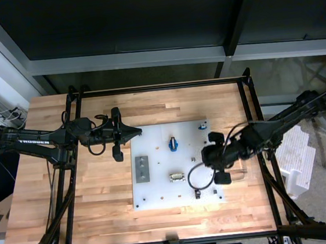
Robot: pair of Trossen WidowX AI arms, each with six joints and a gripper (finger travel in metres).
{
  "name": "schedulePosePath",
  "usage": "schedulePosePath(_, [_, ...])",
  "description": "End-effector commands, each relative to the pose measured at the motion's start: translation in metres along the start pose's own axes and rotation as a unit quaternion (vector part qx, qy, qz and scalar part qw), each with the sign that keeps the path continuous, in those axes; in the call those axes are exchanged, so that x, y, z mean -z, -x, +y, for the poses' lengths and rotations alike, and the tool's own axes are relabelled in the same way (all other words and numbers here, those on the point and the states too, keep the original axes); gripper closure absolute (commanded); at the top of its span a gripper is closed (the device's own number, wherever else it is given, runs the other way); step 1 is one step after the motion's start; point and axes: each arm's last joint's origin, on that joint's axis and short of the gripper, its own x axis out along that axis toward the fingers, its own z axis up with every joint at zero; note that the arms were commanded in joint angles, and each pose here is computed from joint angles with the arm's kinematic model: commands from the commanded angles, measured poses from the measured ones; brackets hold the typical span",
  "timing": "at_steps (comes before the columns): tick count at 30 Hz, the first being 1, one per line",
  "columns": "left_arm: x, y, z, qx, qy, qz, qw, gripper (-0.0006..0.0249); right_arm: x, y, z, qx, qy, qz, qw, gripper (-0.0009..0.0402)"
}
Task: Pick the 16mm bar and install on taskboard
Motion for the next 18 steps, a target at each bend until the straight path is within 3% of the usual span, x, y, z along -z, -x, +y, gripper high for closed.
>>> schedulePosePath(1, [0.000,0.000,0.000,0.000,0.000,0.000,1.000,0.0243,-0.007,0.010,-0.016,-0.002,0.002,-0.047,0.999,0.0379])
schedulePosePath(3, [0.000,0.000,0.000,0.000,0.000,0.000,1.000,0.0243,-0.009,0.015,-0.027,-0.001,0.001,-0.077,0.997,0.0397])
schedulePosePath(12, [0.000,0.000,0.000,0.000,0.000,0.000,1.000,0.0243,-0.014,0.029,-0.067,0.014,-0.007,-0.234,0.972,0.0392])
schedulePosePath(18, [0.000,0.000,0.000,0.000,0.000,0.000,1.000,0.0243,-0.011,0.034,-0.084,-0.003,-0.003,-0.328,0.945,0.0393])
